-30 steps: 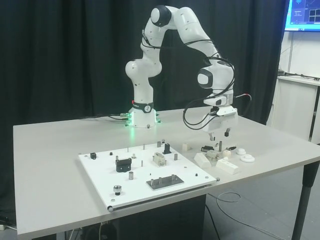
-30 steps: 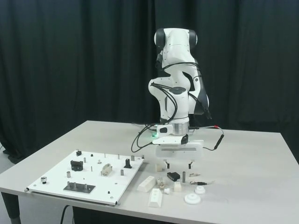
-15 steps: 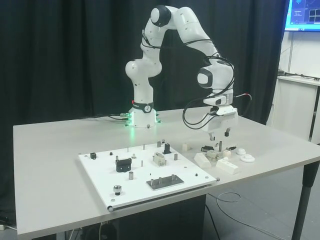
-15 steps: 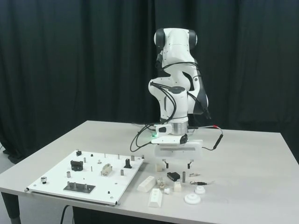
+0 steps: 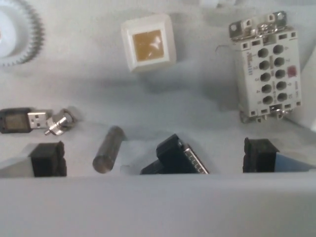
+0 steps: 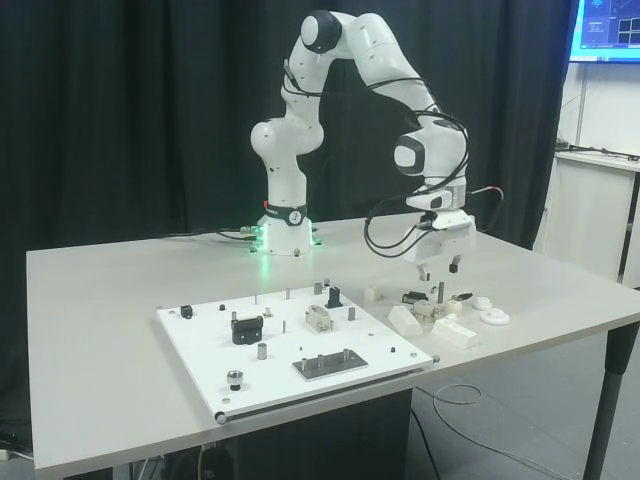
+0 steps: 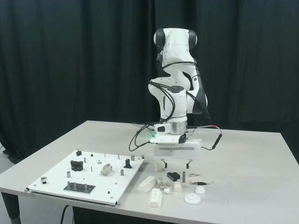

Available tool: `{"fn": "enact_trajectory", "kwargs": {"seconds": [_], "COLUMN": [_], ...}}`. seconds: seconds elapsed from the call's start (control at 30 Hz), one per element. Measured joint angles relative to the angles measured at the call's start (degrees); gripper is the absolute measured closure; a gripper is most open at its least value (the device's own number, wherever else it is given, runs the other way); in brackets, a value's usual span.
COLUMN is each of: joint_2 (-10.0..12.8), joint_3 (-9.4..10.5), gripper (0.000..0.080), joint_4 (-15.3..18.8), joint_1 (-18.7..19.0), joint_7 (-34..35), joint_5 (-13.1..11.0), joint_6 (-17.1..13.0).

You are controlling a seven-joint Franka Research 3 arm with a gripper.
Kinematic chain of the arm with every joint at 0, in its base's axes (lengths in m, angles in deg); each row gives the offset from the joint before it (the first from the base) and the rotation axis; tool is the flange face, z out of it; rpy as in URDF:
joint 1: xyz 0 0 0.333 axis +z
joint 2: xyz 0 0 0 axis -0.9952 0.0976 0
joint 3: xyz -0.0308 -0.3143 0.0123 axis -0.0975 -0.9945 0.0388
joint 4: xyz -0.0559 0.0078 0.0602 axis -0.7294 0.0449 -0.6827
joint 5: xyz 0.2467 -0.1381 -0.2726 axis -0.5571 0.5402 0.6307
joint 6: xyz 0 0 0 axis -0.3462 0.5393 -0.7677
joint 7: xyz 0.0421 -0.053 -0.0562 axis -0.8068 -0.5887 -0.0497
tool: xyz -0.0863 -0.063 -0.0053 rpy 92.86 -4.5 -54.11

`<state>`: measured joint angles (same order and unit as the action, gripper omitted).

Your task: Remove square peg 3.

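My gripper [image 7: 176, 164] hangs open a little above a cluster of loose parts on the grey table, right of the white board. In the wrist view its black fingertips [image 5: 47, 158] stand wide apart with nothing gripped. Below the gap between them are a short grey peg [image 5: 108, 155] standing upright and a black connector [image 5: 176, 156]. The same peg [image 7: 184, 177] stands on the table just under the gripper [image 6: 437, 268], which does not touch it.
Around the peg lie a white square block [image 5: 148, 42], a white gear [image 5: 17, 32], a black USB plug [image 5: 19, 120], a small metal fitting [image 5: 60, 122] and a grey multi-pin connector [image 5: 269, 69]. The white board [image 6: 200, 340] carries several pegs and black fixtures. White blocks [image 7: 155, 198] lie near the table's front edge.
The gripper has risen slightly above the loose parts and shifted a little toward the board. The parts on the table have not moved.
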<state>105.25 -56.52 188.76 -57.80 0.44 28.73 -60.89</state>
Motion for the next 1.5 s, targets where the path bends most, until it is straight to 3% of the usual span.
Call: {"fn": "enact_trajectory", "kwargs": {"seconds": [0.5, 0.87, 1.2, 1.5], "joint_2": [-0.1, -1.0, -1.7, -1.5], "joint_3": [-4.03, -6.30, -6.49, -6.48], "gripper": [0.0003, 0.0003, 0.0003, 0.0003], "joint_4": [-1.0, -1.0, -1.0, -1.0], "joint_1": [-0.6, -4.7, -10.8, -14.0], "joint_7": [-0.3, -5.2, -13.6, -18.6], "joint_5": [4.5, 8.1, 8.7, 8.3], "joint_6": [0.3, 1.1, 2.0, 2.7]}}
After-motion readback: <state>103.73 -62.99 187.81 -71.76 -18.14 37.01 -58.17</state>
